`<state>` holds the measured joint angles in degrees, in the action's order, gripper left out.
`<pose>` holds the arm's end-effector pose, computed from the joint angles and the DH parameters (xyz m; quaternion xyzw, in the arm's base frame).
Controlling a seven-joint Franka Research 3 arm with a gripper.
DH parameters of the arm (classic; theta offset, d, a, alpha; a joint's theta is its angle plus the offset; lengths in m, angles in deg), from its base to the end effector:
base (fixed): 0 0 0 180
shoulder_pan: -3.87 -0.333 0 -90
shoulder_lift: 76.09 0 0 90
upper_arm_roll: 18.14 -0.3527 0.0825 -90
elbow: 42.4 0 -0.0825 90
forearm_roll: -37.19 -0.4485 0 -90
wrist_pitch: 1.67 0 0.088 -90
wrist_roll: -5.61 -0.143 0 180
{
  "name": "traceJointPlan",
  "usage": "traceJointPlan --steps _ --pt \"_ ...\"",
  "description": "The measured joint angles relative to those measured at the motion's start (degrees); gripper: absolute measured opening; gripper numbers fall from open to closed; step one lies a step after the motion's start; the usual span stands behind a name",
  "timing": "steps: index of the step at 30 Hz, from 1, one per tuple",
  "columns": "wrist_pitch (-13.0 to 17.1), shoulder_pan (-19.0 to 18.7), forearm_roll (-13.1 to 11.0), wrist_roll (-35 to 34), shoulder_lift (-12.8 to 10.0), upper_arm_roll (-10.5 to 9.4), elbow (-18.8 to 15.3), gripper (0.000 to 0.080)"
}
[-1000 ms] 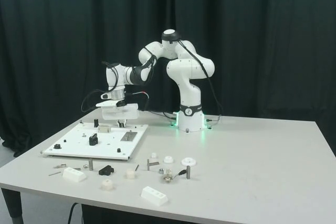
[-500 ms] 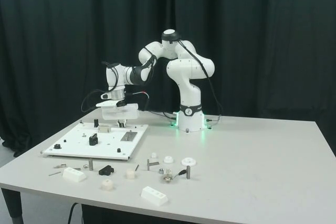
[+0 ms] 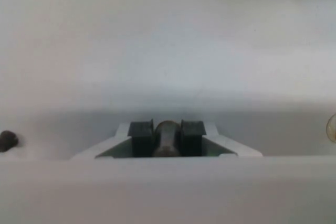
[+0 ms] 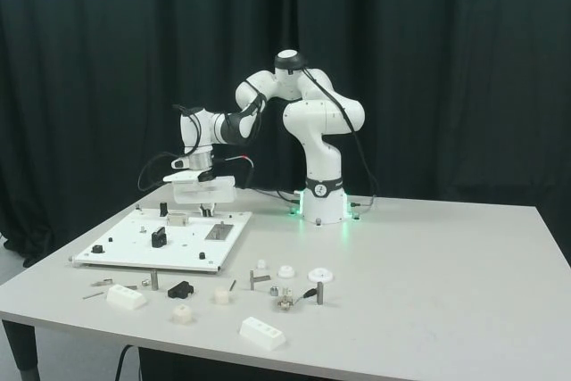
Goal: Remove round peg 3.
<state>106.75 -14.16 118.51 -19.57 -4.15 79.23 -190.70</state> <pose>0.1772 -0.3891 0.1464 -0.9319 0.3602 0.0098 0.0414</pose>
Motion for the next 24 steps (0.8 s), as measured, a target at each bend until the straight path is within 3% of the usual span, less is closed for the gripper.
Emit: traceJointPlan --steps 24 --pt "-0.1 -0.13 0.02 -1.67 0.0 0.05 0.12 0.0107"
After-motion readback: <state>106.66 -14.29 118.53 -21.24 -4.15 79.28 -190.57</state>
